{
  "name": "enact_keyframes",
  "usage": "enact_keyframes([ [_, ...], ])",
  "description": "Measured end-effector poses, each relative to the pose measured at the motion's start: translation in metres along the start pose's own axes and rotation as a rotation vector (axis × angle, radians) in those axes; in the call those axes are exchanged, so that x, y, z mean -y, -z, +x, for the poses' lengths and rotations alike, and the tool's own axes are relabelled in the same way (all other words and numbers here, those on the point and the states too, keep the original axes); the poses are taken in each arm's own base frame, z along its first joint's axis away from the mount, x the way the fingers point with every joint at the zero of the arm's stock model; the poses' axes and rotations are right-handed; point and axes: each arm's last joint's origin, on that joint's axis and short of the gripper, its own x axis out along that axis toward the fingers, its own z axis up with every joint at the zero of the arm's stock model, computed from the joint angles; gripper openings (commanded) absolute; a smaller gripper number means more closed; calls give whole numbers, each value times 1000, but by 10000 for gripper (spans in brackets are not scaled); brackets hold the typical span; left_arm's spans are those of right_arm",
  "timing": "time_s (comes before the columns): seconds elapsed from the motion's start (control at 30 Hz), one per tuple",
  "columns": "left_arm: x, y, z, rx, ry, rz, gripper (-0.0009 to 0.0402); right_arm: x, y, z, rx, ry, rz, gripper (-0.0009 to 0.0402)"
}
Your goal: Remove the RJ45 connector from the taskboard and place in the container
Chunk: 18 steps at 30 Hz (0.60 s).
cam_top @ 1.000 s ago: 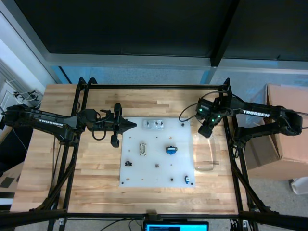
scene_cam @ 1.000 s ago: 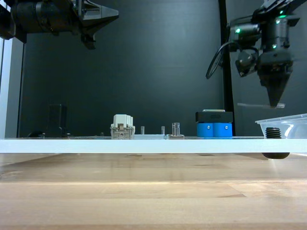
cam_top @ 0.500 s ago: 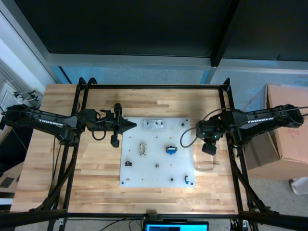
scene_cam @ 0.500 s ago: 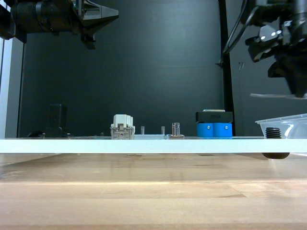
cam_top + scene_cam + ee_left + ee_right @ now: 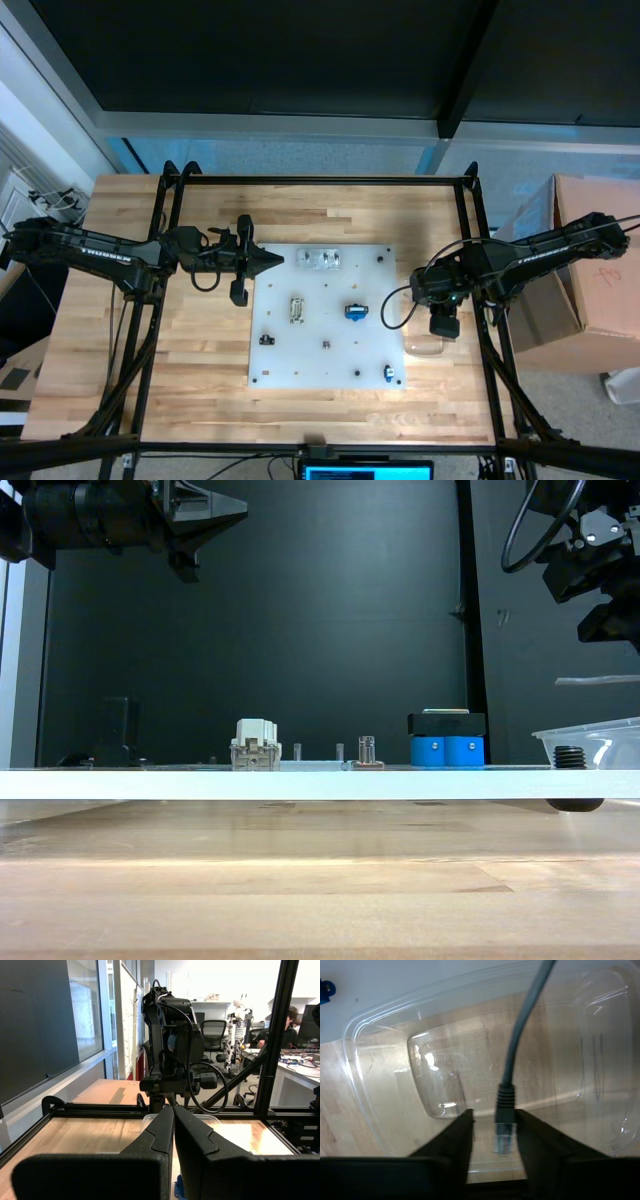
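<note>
I have 2 arms over the table (image 5: 200, 400) and 1 plug to carry. My right gripper (image 5: 493, 1111) hangs over the 1 clear tub (image 5: 450, 1070), which sits on the table just beside the right edge of the white board (image 5: 300, 365). Its 2 fingers (image 5: 542, 1145) grasp the plug (image 5: 504, 1138). The clear tip and the dark boot lie level between them, clear of the board and above the tub's floor, not touching it as far as I can tell. 1 gray cable (image 5: 522, 1025) runs from the boot straight away past the fingertips, over the tub. From table height it shows as a thin level line above the tub's rim.

My left gripper (image 5: 276, 260) is high over the far-left corner of the board, pointing toward the right arm. Its 2 fingers (image 5: 155, 1135) are pressed together with nothing between them.

On the board I count 5 things:
- 1 pale gray socket block (image 5: 297, 310) near the middle
- 1 blue block (image 5: 355, 311) with a black top, to the right of the socket block
- 1 clear piece (image 5: 322, 260) at the far edge
- 1 short metal post (image 5: 366, 751)
- 1 small blue part (image 5: 390, 374) at the near-right corner

1 cardboard box (image 5: 600, 280) stands off the table's right edge.
</note>
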Motion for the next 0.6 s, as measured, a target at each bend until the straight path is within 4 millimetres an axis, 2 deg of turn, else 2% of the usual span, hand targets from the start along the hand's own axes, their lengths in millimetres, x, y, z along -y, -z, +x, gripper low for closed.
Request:
enact_keyframes([
  [0.17, 0, 0, 0, 0, 0, 0, 0, 0, 0, 0, 5, 9, 4, 238],
  [0.33, 0, 0, 0, 0, 0, 0, 0, -1, 0, 0, 1, 4, 1, 281],
  [0.6, 0, 0, 0, 0, 0, 0, 0, -1, 0, -1, 12, -3, -10, 289],
])
